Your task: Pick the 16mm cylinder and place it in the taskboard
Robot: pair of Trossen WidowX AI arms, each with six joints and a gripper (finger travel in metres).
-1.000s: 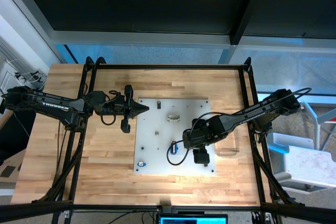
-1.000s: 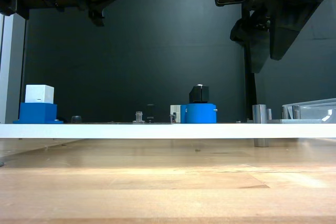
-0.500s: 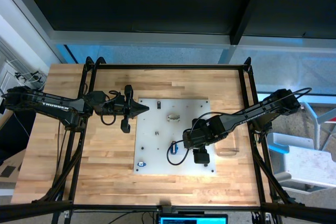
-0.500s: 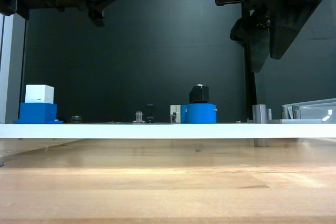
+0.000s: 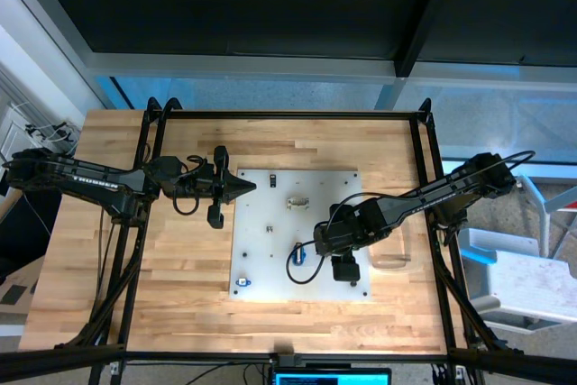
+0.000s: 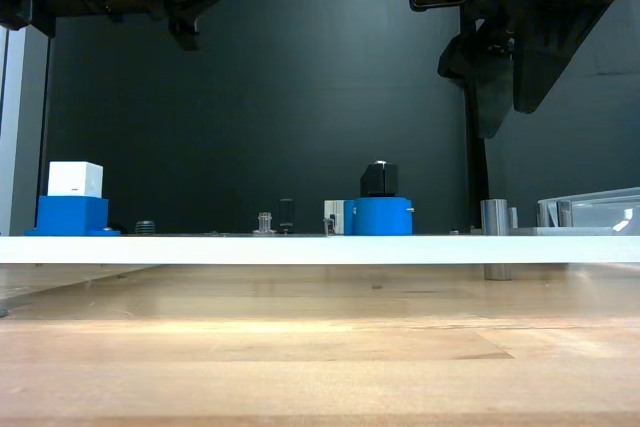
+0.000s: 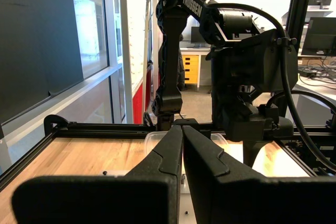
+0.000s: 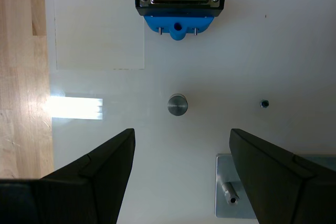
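Note:
The 16mm cylinder (image 8: 177, 104) is a short silver pin standing upright in the white taskboard (image 8: 100, 145), seen end-on in the right wrist view. In the low view the cylinder (image 6: 496, 237) passes through the taskboard (image 6: 250, 249) and shows below it. My right gripper (image 8: 181, 145) hangs open directly above the pin, apart from it, high over the board (image 6: 512, 97). In the high view the right gripper (image 5: 335, 239) covers the pin. My left gripper (image 5: 248, 186) is shut and empty, hovering at the taskboard's (image 5: 270, 259) left edge, its fingers (image 7: 173, 145) pressed together.
A blue fitting with a black multi-pin connector (image 8: 179, 3) sits beyond the pin, also in the low view (image 6: 382, 215). A grey metal block (image 8: 231, 198) lies beside it. A clear plastic tray (image 5: 397, 254) stands right of the board. A blue block with a white cube (image 6: 73, 202) is at the left.

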